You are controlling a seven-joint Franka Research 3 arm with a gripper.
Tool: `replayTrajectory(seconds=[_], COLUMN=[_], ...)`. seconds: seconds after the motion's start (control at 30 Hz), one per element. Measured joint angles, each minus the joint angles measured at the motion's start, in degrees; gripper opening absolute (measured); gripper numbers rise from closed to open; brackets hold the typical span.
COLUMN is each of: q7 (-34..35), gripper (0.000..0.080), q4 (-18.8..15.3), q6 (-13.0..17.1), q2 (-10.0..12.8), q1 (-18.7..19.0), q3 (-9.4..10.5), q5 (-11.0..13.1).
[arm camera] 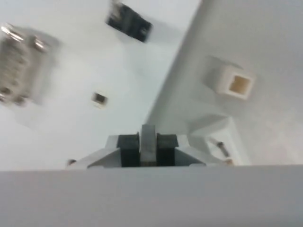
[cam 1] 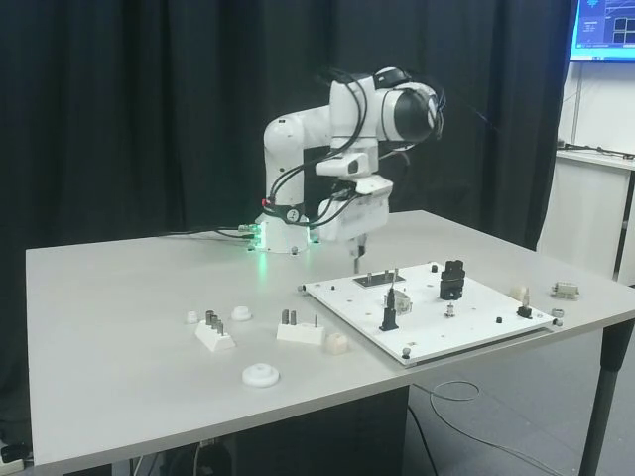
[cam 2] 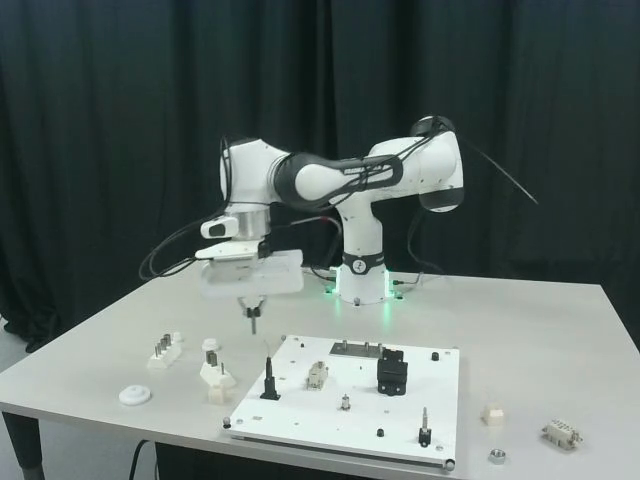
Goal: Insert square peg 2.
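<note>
Wrist view shows the claw (arm camera: 148, 150) pinching a grey square peg (arm camera: 148, 142) between its black pads (arm camera: 128, 150), the peg standing upright between them. Both room views put the claw in the air, with the peg (cam 2: 253, 319) hanging below it, above the grey counter (cam 1: 119, 297) just beside the near corner of the white board (cam 1: 427, 317) and not yet over it. So the pick-up looks done, while the carry and the insertion are left. Which hole on the board is meant for this peg I cannot tell. Two white stands with pegs (cam 2: 163, 352) sit on the counter beside the board, and a small white block with a square opening (arm camera: 232, 81) lies nearby.
</note>
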Motion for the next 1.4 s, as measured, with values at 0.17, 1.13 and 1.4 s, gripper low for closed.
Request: replayTrajectory(seconds=[0.17, 1.13, 1.4], q7=[5.8, 41.3, 46.6], gripper=[0.0072, 0.0072, 0.0072], q4=[0.3, 5.9, 9.1], q6=[-1.5, 0.5, 3.6], q2=[-0.6, -1.1, -1.1], q1=[2.7, 15.0, 15.4], q3=[-1.19, 0.01, 3.14], q5=[0.1, -2.1, -3.1])
